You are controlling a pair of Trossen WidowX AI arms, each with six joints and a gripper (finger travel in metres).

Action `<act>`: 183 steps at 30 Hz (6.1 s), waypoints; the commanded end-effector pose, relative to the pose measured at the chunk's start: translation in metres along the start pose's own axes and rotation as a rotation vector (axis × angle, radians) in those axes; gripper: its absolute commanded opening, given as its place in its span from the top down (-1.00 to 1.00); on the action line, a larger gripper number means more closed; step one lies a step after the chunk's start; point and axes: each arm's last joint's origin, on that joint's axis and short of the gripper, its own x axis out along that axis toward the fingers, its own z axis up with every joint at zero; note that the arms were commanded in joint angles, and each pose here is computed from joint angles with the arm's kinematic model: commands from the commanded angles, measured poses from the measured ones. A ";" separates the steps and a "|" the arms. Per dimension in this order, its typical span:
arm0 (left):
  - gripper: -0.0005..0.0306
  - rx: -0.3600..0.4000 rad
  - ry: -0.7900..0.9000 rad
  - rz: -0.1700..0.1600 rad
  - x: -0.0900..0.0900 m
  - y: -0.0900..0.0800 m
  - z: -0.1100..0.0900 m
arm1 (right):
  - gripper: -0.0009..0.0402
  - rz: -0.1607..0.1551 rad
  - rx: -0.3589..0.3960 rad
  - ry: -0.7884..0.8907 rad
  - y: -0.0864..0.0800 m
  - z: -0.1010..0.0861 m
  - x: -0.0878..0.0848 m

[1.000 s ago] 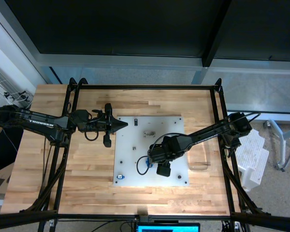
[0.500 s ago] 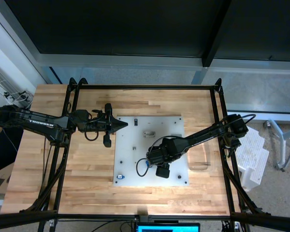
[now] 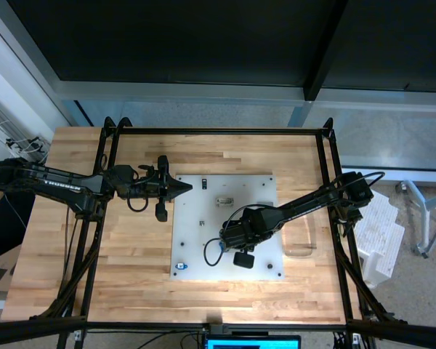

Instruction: Remove the 16mm cylinder and place in the container

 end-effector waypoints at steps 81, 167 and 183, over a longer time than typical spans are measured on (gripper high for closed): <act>0.96 0.000 0.000 0.000 0.000 0.000 0.000 | 0.00 0.001 -0.063 -0.018 0.002 -0.022 0.005; 0.96 0.000 0.000 0.000 0.000 0.000 0.000 | 0.88 -0.017 -0.061 -0.007 -0.070 -0.174 -0.078; 0.97 0.000 0.000 0.000 0.000 0.000 0.000 | 0.14 -0.016 -0.050 -0.023 -0.070 -0.174 -0.070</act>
